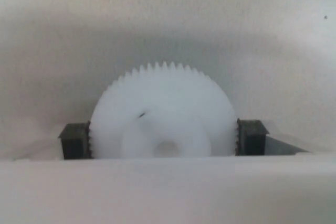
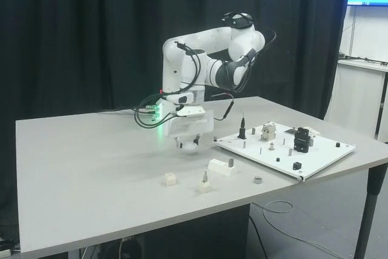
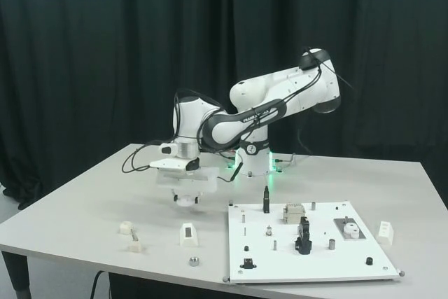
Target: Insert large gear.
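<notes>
Black curtains close off the room behind a grey desk, and the white Franka arm reaches out low over the bare part of it. Its tool hangs clear of the desk top, and in the wrist view the two black fingertips press against opposite toothed edges of the large gear, a white wheel with a hub and centre hole, held flat between them. From the second room view the gear shows as a pale disc just under the tool.

I would judge this the carrying step: the gear is gripped and lifted, not yet over the white assembly board that lies off to one side with its posts and fittings. The next move calls for travel across to the board, lining the centre hole up over the proper peg (which one I cannot pick out from here), then a straight, gentle descent.

A few small white blocks sit loose on the desk nearby. No readable writing anywhere; the screen in the corner is too small to make out.
</notes>
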You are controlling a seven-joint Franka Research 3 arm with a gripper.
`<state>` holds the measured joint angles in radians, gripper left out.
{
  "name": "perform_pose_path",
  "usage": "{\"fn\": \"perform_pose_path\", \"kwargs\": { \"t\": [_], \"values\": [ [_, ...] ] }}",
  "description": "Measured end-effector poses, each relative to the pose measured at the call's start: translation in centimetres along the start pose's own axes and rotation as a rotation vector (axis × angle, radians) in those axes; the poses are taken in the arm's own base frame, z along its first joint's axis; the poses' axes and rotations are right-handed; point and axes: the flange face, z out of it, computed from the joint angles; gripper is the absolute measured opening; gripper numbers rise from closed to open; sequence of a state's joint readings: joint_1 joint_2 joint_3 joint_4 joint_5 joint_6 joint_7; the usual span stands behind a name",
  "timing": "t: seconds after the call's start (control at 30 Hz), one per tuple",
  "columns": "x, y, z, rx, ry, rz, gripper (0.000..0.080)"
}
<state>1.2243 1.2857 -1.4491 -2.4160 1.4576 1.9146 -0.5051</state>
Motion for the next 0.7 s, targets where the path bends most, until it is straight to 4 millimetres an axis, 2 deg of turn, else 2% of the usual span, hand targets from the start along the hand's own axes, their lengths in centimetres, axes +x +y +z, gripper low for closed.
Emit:
{"fn": "perform_pose_path", "kwargs": {
  "t": [0.3, 0.7],
  "values": [
    [0.2, -1.3, -1.9, 0.016, 0.002, -0.031, 0.0594],
    [-0.6, -3.8, -6.5, 0.049, -0.017, -0.066, 0.0594]
  ]
}}
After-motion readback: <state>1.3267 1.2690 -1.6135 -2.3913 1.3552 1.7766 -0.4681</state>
